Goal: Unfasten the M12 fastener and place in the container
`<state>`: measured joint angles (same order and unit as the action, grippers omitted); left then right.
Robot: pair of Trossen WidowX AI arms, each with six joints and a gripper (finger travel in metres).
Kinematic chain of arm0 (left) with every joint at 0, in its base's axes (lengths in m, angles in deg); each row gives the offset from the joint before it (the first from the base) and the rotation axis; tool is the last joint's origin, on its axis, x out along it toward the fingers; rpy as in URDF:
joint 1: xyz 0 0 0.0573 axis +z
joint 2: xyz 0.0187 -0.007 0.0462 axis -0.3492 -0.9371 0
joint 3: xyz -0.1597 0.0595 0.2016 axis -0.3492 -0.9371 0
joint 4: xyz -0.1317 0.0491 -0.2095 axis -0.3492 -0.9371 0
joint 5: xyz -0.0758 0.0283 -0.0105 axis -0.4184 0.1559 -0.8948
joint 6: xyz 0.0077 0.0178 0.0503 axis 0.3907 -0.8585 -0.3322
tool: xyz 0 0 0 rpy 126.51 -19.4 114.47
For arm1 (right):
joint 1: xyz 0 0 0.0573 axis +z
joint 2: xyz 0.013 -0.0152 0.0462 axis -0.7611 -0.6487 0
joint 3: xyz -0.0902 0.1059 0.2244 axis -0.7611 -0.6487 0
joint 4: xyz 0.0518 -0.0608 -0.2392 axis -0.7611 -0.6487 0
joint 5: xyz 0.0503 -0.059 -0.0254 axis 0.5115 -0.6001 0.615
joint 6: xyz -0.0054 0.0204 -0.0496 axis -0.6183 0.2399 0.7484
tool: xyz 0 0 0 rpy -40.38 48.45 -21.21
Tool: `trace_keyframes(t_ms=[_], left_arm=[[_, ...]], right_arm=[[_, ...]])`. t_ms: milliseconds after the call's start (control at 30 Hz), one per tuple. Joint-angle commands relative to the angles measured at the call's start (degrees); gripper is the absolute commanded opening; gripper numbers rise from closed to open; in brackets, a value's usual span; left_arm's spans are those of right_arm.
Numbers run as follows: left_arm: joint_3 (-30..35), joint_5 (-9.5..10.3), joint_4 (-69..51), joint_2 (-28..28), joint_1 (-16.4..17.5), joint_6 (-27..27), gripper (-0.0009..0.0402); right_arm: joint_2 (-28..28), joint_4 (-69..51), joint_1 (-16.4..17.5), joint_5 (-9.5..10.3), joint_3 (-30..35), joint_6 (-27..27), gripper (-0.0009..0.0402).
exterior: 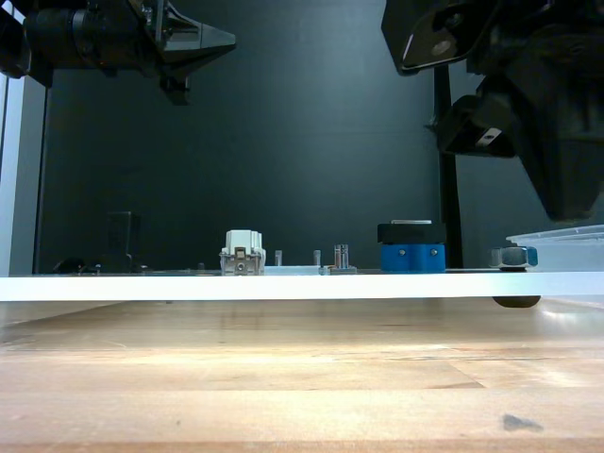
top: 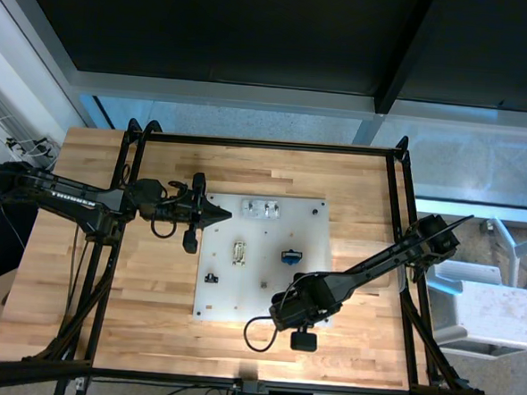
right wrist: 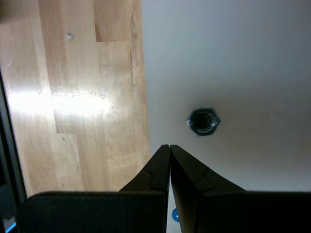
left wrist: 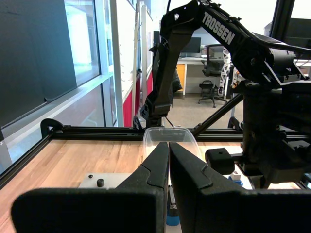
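The M12 fastener (right wrist: 204, 121), a small hex nut with a dark centre, sits on the white board (right wrist: 243, 58) close to its edge. In the low view the nut (exterior: 512, 256) rests low on the board with no ribs showing under it. I cannot tell if it is still threaded on its stud. The container (exterior: 562, 243) is a clear tray behind the nut, and the nut is not in it. My right gripper (right wrist: 169, 146) hangs above the board, shut on nothing, its tips just short of the nut. My left gripper (left wrist: 168, 145) is shut and empty, held high over the board's left edge (top: 219, 214).
A blue connector block (exterior: 411, 257), a grey-white connector (exterior: 243, 257) and small silver posts (exterior: 341, 256) stand on the board. The black frame rails (top: 397, 215) border the wooden table. The right arm (top: 376, 263) crosses above the board's right side.
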<state>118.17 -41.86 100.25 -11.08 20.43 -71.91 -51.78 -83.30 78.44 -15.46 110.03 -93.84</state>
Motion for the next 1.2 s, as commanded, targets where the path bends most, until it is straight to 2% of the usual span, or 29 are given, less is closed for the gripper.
trace_keyframes(t_ms=[33, 533, 600, 667, 1067, 1100, 1200], left_arm=[[0.0, -0.02, 0.0, 0.0, 0.0, 0.0, 0.0], [0.0, -0.02, 0.0, 0.0, 0.0, 0.0, 0.0], [0.0, -0.02, 0.0, 0.0, 0.0, 0.0, 0.0], [0.0, -0.02, 0.0, 0.0, 0.0, 0.0, 0.0], [0.0, -0.02, 0.0, 0.0, 0.0, 0.0, 0.0], [0.0, -0.02, 0.0, 0.0, 0.0, 0.0, 0.0], [0.0, -0.02, 0.0, 0.0, 0.0, 0.0, 0.0]], right_arm=[[-0.2, 0.98, 0.02, 0.15, -0.68, -0.09, 0.0], [-0.2, 7.26, -0.31, 0.15, -5.25, -0.33, 0.0], [-0.17, 7.06, -0.37, -0.44, -5.25, -0.28, 0.0], [-0.15, 6.93, -0.39, -1.95, -5.18, -0.28, 0.0], [-0.11, 6.36, -0.46, -2.08, -5.18, 0.2, 0.0], [0.02, 5.55, -0.46, -3.85, -5.16, 0.09, 0.0], [0.39, 0.72, -0.42, -13.75, -4.09, -0.96, 0.0]])
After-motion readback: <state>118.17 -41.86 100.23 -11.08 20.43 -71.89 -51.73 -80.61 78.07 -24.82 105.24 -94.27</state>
